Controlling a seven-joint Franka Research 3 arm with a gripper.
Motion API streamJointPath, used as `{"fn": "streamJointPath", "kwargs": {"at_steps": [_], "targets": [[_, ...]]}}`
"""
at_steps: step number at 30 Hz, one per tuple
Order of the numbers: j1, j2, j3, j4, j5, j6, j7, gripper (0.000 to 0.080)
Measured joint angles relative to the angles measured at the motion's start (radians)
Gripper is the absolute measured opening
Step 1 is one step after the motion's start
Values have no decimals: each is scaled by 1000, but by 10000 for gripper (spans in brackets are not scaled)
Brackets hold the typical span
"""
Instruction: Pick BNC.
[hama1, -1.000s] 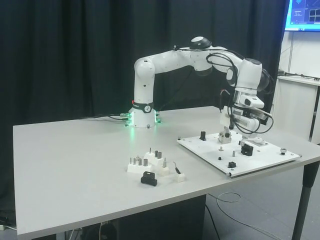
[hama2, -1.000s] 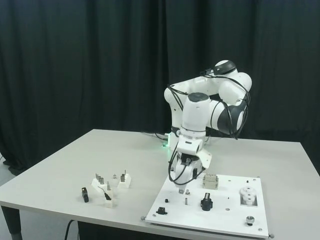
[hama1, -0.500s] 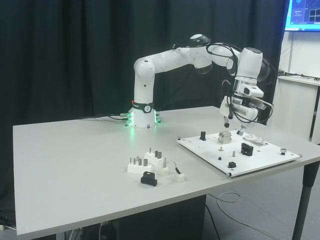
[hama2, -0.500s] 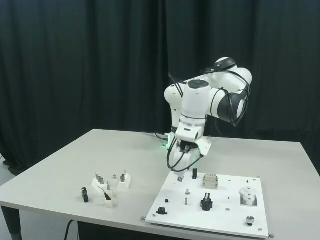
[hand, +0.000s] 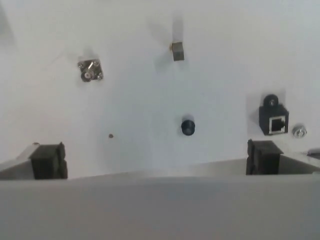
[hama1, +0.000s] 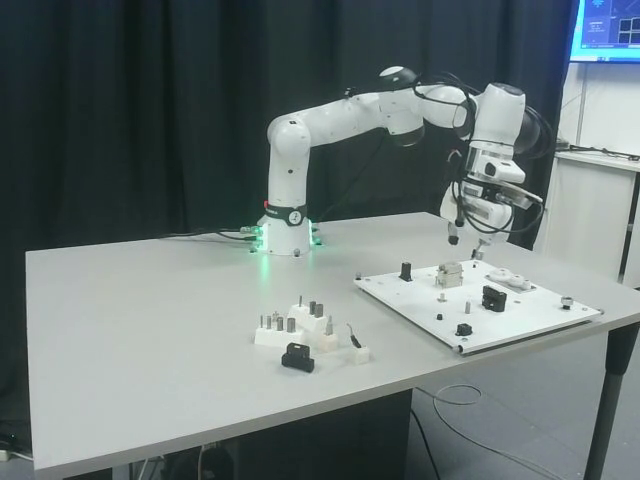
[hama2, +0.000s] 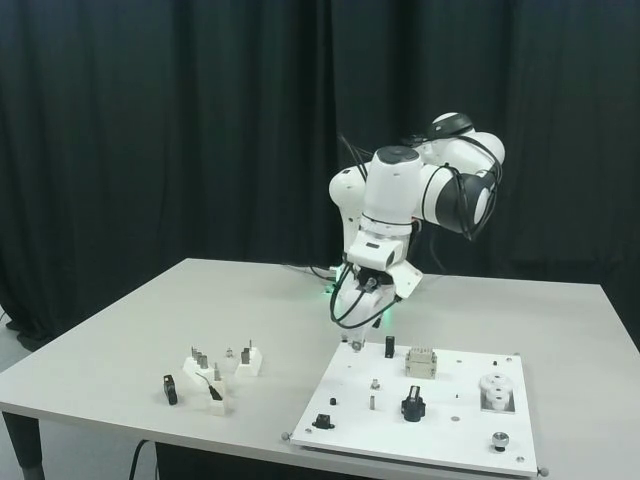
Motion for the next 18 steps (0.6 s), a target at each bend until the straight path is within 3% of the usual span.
{"fn": "streamJointPath", "kwargs": {"at_steps": [18], "targets": [[-17,0,-35,-5,-84,9,9,800]]}}
